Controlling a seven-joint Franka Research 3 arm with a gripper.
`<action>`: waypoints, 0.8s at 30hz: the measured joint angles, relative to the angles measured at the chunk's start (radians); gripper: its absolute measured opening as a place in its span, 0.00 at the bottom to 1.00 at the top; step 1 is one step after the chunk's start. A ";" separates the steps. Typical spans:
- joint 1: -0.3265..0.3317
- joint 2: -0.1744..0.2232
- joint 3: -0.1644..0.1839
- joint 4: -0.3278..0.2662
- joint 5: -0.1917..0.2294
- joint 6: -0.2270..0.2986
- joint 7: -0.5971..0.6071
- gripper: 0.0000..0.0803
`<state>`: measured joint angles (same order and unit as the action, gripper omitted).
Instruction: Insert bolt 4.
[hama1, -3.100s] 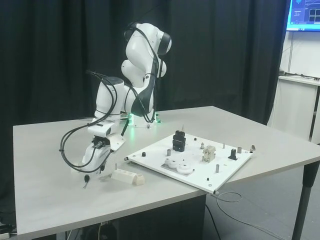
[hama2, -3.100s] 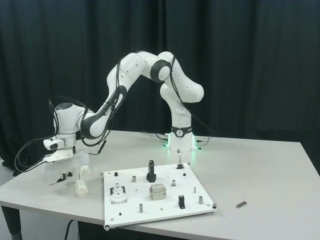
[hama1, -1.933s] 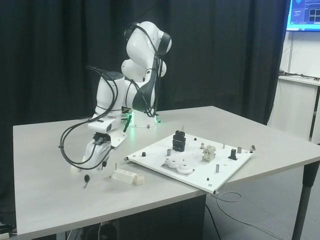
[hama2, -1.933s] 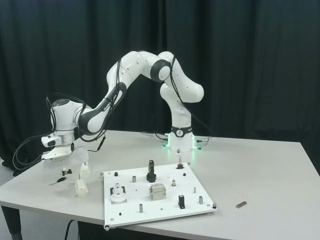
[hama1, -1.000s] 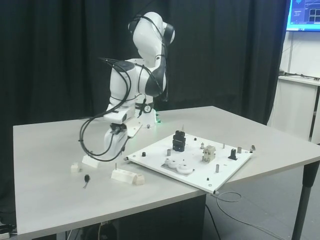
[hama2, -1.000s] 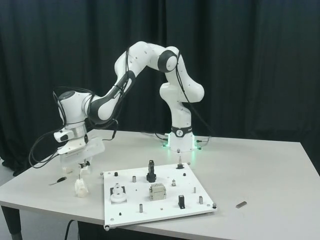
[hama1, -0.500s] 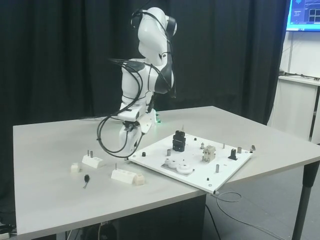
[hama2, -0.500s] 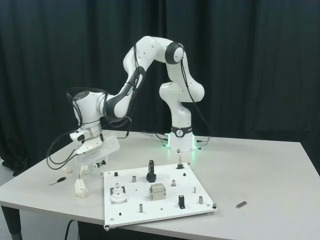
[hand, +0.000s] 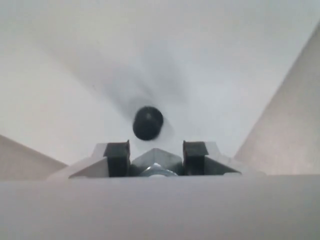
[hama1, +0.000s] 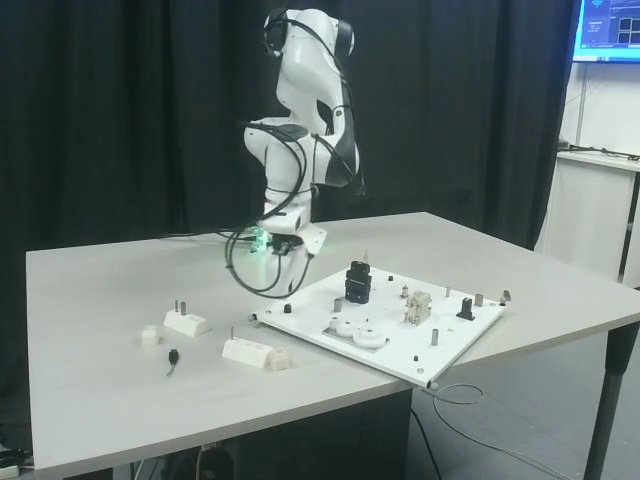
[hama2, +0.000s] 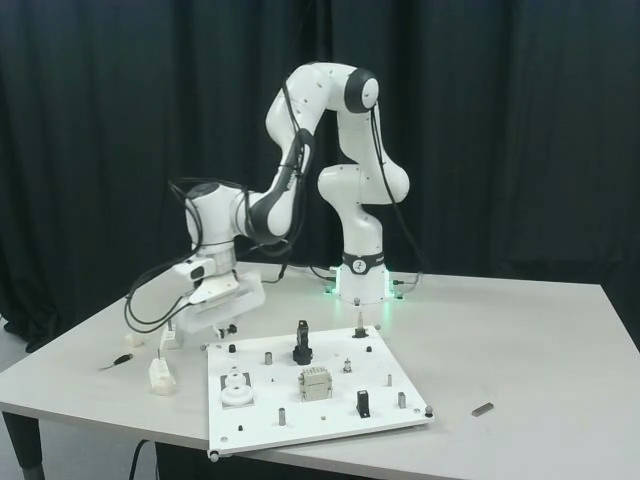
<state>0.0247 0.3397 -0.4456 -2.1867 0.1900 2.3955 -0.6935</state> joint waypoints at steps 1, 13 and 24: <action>0.005 -0.006 0.000 -0.012 -0.001 0.016 -0.002 0.28; 0.039 -0.048 0.000 -0.102 -0.056 0.146 -0.085 0.28; 0.041 -0.049 0.000 -0.117 -0.092 0.172 -0.255 0.28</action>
<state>0.0660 0.2910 -0.4460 -2.3039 0.0979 2.5672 -0.9484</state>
